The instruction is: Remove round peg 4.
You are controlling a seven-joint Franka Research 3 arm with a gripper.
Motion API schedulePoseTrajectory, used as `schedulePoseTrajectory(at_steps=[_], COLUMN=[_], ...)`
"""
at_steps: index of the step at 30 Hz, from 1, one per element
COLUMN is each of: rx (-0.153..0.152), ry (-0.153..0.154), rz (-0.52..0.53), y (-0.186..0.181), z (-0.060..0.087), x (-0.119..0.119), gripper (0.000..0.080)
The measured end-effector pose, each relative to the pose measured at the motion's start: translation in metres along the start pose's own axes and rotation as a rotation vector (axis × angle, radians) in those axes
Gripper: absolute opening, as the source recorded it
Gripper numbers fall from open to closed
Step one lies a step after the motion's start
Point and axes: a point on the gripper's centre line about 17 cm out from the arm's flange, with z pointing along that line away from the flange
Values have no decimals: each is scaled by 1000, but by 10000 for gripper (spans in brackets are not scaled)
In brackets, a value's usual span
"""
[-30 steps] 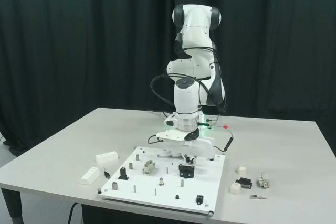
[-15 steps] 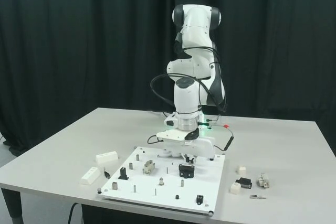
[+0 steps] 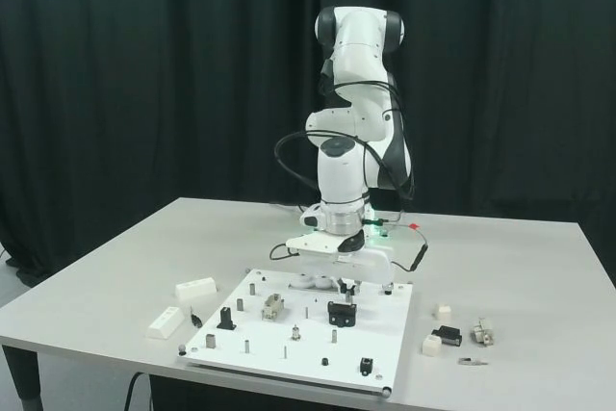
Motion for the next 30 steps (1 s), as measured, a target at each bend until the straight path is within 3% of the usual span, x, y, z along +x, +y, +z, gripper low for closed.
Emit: schedulePoseTrajectory(at_steps=[8,21,30], rx=[4,5,4], ry=[-3,13,12], rz=[-3,-20,-21], y=[0,1,4], z=[-9,-36,-41], x=[0,6,6], gripper=[139,139,139])
